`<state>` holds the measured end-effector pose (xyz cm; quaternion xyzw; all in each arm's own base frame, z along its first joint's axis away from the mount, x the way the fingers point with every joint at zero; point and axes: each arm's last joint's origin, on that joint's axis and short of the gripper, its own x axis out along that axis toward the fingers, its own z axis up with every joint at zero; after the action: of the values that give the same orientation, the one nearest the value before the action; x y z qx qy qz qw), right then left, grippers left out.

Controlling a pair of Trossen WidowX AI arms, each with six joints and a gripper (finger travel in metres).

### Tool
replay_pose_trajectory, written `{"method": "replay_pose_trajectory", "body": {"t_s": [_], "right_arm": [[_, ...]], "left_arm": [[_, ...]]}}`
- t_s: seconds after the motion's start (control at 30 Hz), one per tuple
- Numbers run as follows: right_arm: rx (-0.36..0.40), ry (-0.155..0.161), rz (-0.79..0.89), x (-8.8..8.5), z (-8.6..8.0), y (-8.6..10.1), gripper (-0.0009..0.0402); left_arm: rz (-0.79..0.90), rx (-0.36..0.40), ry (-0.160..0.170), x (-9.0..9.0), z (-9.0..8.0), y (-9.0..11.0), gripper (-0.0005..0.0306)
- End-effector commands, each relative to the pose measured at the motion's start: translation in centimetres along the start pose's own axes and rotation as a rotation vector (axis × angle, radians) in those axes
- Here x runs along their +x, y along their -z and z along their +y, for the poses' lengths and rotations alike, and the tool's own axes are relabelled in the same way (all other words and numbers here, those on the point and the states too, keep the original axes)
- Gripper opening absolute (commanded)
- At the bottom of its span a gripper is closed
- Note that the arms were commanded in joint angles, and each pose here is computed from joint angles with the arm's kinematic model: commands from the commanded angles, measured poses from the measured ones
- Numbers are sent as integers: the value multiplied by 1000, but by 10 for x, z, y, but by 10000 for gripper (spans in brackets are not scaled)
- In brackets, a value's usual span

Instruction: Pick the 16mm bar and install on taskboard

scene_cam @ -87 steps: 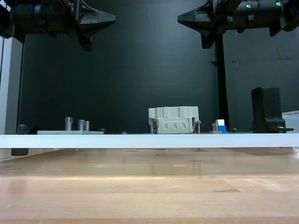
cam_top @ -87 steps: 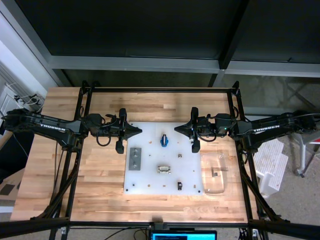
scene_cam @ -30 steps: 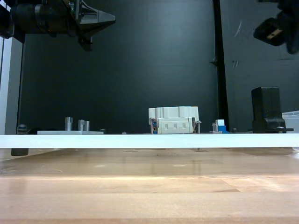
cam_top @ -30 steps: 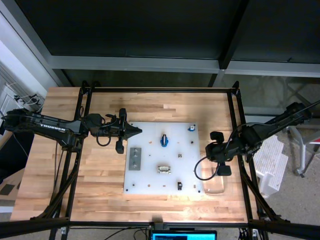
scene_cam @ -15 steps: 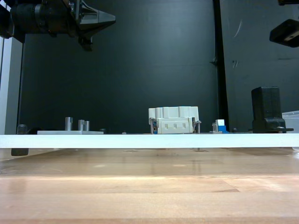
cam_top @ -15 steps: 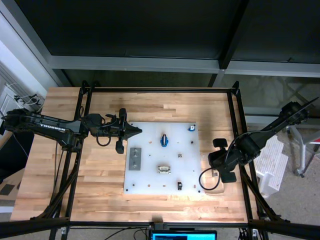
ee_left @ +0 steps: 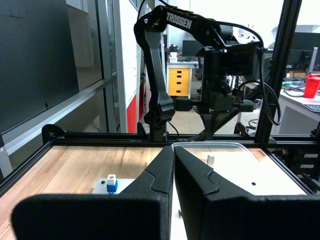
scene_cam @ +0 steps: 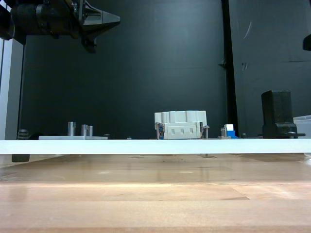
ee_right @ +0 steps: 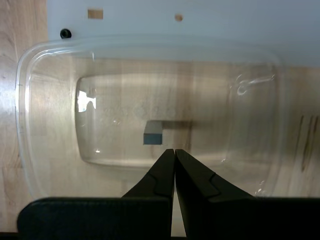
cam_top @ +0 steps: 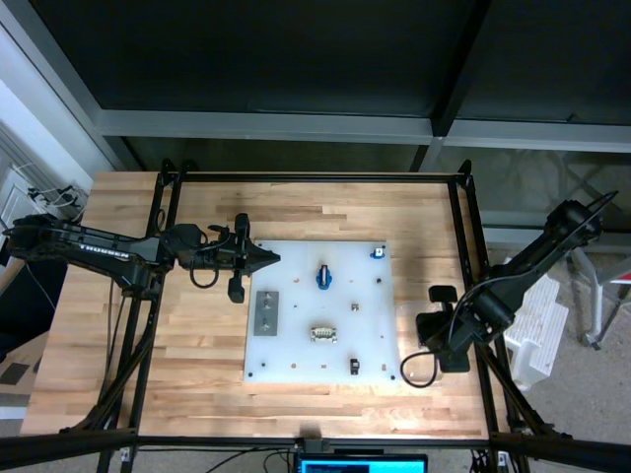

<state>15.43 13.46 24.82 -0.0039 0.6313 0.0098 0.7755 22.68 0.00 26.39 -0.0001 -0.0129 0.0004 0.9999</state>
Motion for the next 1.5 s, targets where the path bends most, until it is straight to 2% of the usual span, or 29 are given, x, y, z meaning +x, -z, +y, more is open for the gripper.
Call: {"method": "replay_pose_trajectory", "body": {"t_s": [0.03,0.13,0.43,0.63,0.93,1.1,1.23,1.5], "right_arm": [[25,5,4,2,1,0,20],[36,16,1,4,2,0,55],[51,15,6,19,7,2,171],[47,30,21,29,10,1,213],[41,28,22,38,11,3,221],[34,21,16,47,11,7,220],[27,29,28,56,13,8,220],[26,2,9,72,14,11,219]], "left_arm": [[-1,0,0,0,0,0,0],[-1,0,0,0,0,0,0],[0,0,0,0,0,0,0],[0,0,0,0,0,0,0],[-1,0,0,0,0,0,0],[0,0,0,0,0,0,0],[0,0,0,0,0,0,0],[0,0,0,0,0,0,0]]}}
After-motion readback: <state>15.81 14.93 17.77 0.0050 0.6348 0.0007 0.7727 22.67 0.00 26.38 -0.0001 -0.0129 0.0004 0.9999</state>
